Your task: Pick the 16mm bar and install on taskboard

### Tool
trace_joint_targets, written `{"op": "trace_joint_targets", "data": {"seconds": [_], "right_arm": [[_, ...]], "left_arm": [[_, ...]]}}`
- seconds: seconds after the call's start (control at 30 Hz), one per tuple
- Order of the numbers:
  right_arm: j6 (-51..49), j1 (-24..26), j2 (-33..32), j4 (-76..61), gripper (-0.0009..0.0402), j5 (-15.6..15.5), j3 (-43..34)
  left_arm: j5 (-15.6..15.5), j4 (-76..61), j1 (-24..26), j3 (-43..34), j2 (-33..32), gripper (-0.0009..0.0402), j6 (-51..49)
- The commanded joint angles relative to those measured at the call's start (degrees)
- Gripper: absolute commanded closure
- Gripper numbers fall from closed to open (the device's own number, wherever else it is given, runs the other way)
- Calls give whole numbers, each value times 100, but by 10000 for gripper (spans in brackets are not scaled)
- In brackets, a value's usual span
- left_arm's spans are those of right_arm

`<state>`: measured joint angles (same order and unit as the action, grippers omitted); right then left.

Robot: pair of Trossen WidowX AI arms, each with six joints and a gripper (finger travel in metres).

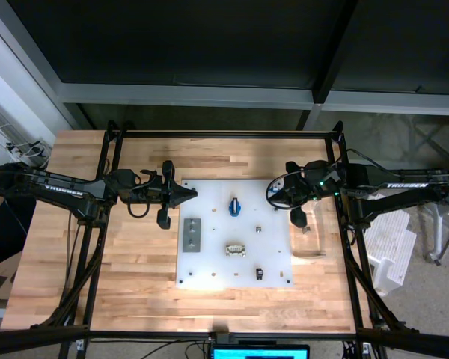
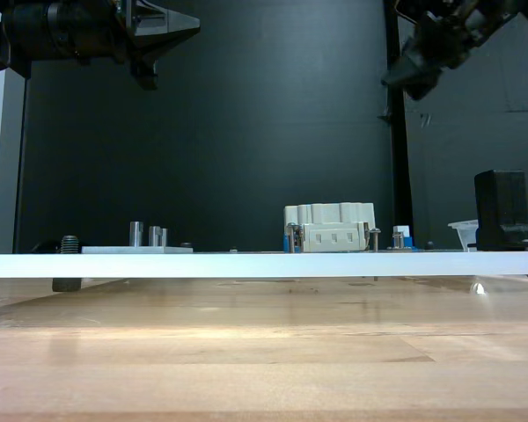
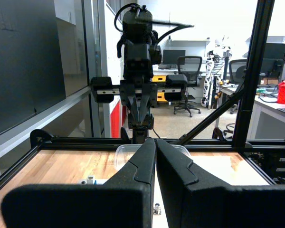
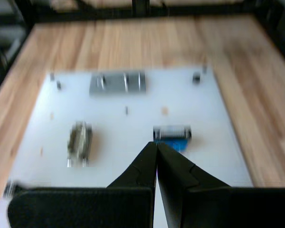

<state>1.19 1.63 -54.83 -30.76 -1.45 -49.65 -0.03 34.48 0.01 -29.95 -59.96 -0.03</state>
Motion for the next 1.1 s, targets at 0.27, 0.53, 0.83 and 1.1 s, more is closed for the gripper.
{"op": "trace_joint_targets", "data": {"seconds": [0.27, 0.53, 0.83, 1.1], "right_arm": [[76, -79, -4, -2129, 359, 33, -378], [-173, -181, -2, -3495, 325, 37, -424], [-356, -348, -11, -4057, 244, 48, -398], [94, -780, -138, -4103, 161, 339, -186]], "left_arm": [[2, 2, 0, 0, -2, 393, 2], [0, 2, -2, 0, -2, 393, 2], [2, 2, 0, 0, -2, 393, 2], [2, 2, 0, 0, -2, 393, 2]]}}
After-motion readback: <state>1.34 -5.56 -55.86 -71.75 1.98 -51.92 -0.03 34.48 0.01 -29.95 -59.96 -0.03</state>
